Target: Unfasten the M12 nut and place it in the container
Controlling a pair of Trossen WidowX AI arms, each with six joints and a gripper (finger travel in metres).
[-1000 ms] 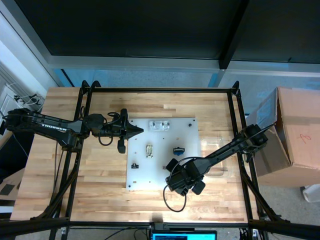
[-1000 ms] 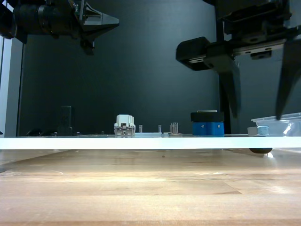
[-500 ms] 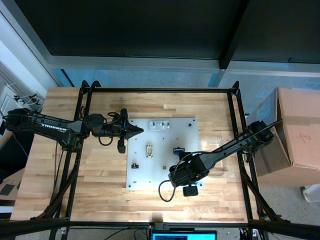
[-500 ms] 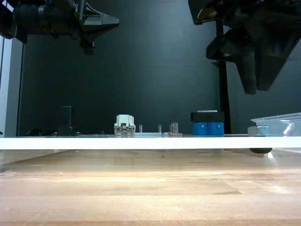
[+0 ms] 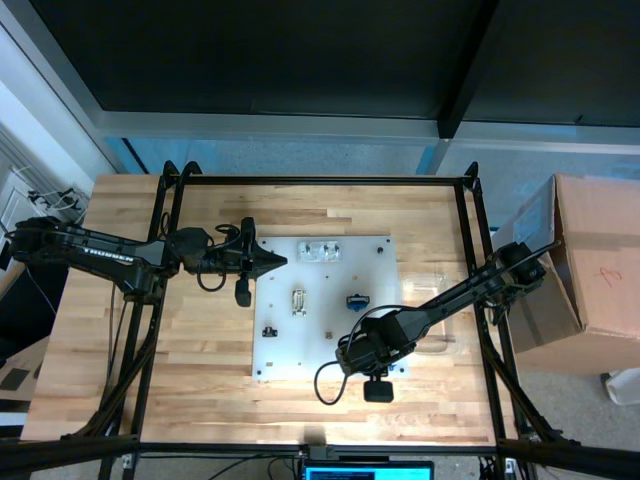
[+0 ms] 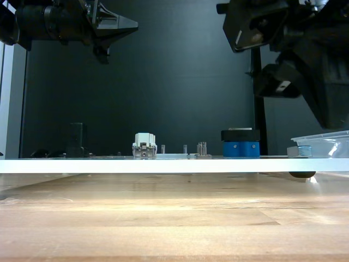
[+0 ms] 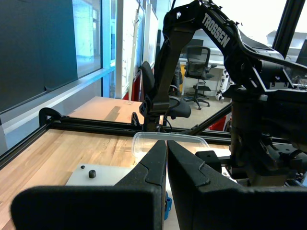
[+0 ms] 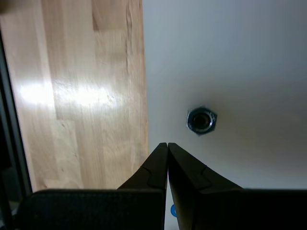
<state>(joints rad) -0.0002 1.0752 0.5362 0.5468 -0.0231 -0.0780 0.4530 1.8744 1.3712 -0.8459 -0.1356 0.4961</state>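
The small silver M12 nut (image 8: 202,120) sits on the white board (image 8: 249,57) with the dark stud end showing in its hole, so it is on its stud. In the low view the nut (image 6: 302,151) stands low on the board in front of the clear container (image 6: 327,142). My right gripper (image 8: 167,144) hangs above the board's near right part (image 5: 368,352), shut with nothing between its fingers, a little aside from the nut. The arm hides the nut in the high view. My left gripper (image 5: 280,261) hovers shut over the board's far left edge.
The clear container (image 5: 432,312) lies just right of the board and holds nothing I can see. A blue part (image 5: 357,300) and a white connector (image 5: 298,301) stand mid-board. A cardboard box (image 5: 590,270) sits beyond the table's right edge. Black frame rails border the table.
The right gripper's fingers, open and reaching down either side of the nut a second ago, have closed and risen, and its wrist has turned. The nut stays in place. The left arm is still.
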